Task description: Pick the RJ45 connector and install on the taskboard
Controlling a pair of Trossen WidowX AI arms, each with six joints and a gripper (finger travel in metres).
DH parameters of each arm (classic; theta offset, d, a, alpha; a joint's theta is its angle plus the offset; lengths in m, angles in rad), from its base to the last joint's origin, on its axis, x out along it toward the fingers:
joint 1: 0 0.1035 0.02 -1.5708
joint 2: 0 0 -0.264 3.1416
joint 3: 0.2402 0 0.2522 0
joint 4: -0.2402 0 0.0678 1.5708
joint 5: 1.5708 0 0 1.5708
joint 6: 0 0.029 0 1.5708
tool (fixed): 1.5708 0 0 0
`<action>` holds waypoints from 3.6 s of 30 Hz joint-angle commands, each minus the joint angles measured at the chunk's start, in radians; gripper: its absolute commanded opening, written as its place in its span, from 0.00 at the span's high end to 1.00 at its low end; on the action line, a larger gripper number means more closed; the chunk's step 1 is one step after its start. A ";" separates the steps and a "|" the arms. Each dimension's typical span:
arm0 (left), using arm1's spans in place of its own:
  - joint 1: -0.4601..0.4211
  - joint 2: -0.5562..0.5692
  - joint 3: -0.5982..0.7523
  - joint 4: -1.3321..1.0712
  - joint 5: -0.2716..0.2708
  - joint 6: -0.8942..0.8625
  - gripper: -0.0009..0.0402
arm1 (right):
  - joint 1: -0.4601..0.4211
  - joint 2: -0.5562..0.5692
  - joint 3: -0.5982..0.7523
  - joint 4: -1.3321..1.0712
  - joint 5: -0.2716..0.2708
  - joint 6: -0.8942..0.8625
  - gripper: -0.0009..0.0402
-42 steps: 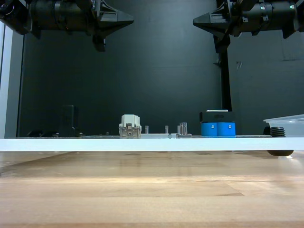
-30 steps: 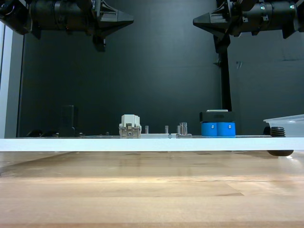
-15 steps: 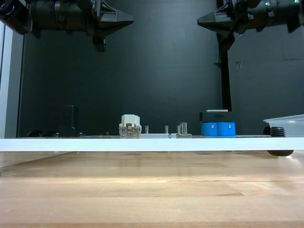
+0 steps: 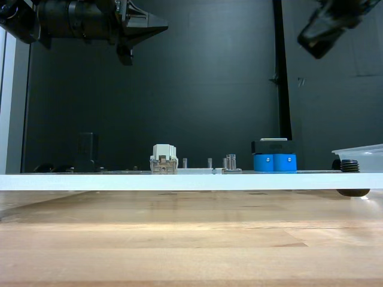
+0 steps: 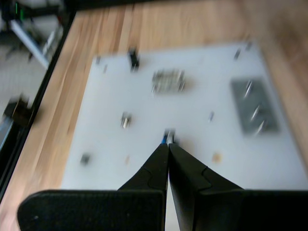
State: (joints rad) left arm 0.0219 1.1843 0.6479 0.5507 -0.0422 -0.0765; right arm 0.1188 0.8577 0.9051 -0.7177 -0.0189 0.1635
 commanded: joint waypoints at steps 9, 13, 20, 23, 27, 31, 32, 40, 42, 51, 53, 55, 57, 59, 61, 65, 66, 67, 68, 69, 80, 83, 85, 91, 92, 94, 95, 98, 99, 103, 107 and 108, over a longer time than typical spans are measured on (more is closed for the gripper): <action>0.000 0.000 0.000 0.001 0.000 0.000 0.98 | 0.185 0.002 0.111 -0.424 0.037 0.147 0.98; 0.000 0.000 0.000 0.000 0.000 0.000 0.98 | 0.247 0.002 0.123 -0.520 0.037 0.201 0.98; 0.000 0.000 0.000 0.001 0.000 0.000 0.98 | 0.291 0.024 0.120 -0.644 0.026 0.269 0.96; 0.000 0.000 0.000 0.000 0.000 0.000 0.98 | 0.294 0.044 0.118 -0.674 0.026 0.275 0.91; 0.000 0.000 0.000 0.001 0.000 0.000 0.98 | 0.311 0.090 0.109 -0.676 0.029 0.305 0.79; 0.000 0.000 0.000 0.000 0.000 0.000 0.98 | 0.333 0.152 0.071 -0.654 0.027 0.327 0.66; 0.000 0.000 0.000 0.001 0.000 0.000 0.98 | 0.340 0.167 0.057 -0.639 0.027 0.330 0.63; 0.000 0.000 0.000 0.000 0.000 0.000 0.98 | 0.360 0.245 -0.071 -0.455 0.029 0.379 0.54; 0.000 0.000 0.000 0.000 0.000 0.000 0.98 | 0.365 0.263 -0.095 -0.416 0.031 0.379 0.54; 0.000 0.000 0.000 0.000 0.000 0.000 0.98 | 0.372 0.312 -0.184 -0.274 0.029 0.379 0.55; 0.000 0.000 0.000 0.000 0.000 0.000 0.98 | 0.373 0.316 -0.201 -0.254 0.028 0.380 0.55; 0.000 0.000 0.000 0.000 0.000 0.000 0.98 | 0.373 0.316 -0.216 -0.240 0.028 0.380 0.57; 0.000 0.000 0.000 0.000 0.000 0.000 0.98 | 0.373 0.316 -0.227 -0.224 0.029 0.379 0.59; 0.000 0.000 0.000 0.000 0.000 0.000 0.98 | 0.373 0.316 -0.231 -0.215 0.029 0.379 0.63; 0.000 0.000 0.000 0.000 0.000 0.000 0.98 | 0.373 0.316 -0.234 -0.212 0.030 0.378 0.68; 0.000 0.000 0.000 0.000 0.000 0.000 0.98 | 0.373 0.316 -0.238 -0.212 0.036 0.378 0.78; 0.000 0.000 0.000 0.000 0.000 0.000 0.98 | 0.373 0.315 -0.238 -0.212 0.036 0.378 0.81; 0.000 0.000 0.000 0.000 0.000 0.000 0.98 | 0.373 0.314 -0.238 -0.212 0.036 0.378 0.84; 0.000 0.000 0.000 0.000 0.000 0.000 0.98 | 0.373 0.313 -0.238 -0.214 0.036 0.378 0.87; 0.000 0.000 0.000 0.000 0.000 0.000 0.98 | 0.373 0.312 -0.238 -0.215 0.036 0.378 0.90; 0.000 0.000 0.000 0.000 0.000 0.000 0.98 | 0.375 0.293 -0.229 -0.226 0.035 0.370 0.98; 0.000 0.000 0.000 0.000 0.000 0.000 0.98 | 0.375 0.288 -0.209 -0.262 0.035 0.370 0.97; 0.000 0.000 0.000 0.000 0.000 0.000 0.98 | 0.375 0.286 -0.193 -0.284 0.034 0.369 0.97; 0.000 0.000 0.000 0.000 0.000 0.000 0.98 | 0.377 0.281 -0.098 -0.358 0.035 0.363 0.98; 0.000 0.000 0.000 0.000 0.000 0.000 0.98 | 0.377 0.281 -0.077 -0.375 0.035 0.364 0.98; 0.000 0.000 0.000 0.000 0.000 0.000 0.98 | 0.377 0.283 -0.035 -0.400 0.035 0.365 0.98; 0.000 0.000 0.000 0.000 0.000 0.000 0.98 | 0.377 0.285 -0.016 -0.404 0.035 0.369 0.98; 0.000 0.000 0.000 0.000 0.000 0.000 0.98 | 0.378 0.303 0.034 -0.407 0.035 0.381 0.98; 0.000 0.000 0.000 0.000 0.000 0.000 0.98 | 0.380 0.313 0.049 -0.408 0.035 0.384 0.98; 0.000 0.000 0.000 0.000 0.000 0.000 0.98 | 0.399 0.357 0.099 -0.407 0.036 0.388 0.98; 0.000 0.000 0.000 0.000 0.000 0.000 0.98 | 0.428 0.412 0.139 -0.399 0.053 0.410 0.98; 0.000 0.000 0.000 0.000 0.000 0.000 0.98 | 0.435 0.426 0.145 -0.389 0.053 0.412 0.98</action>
State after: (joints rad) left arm 0.0219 1.1843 0.6476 0.5507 -0.0422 -0.0769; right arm 0.5457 1.2671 1.0416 -1.1183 0.0315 0.5701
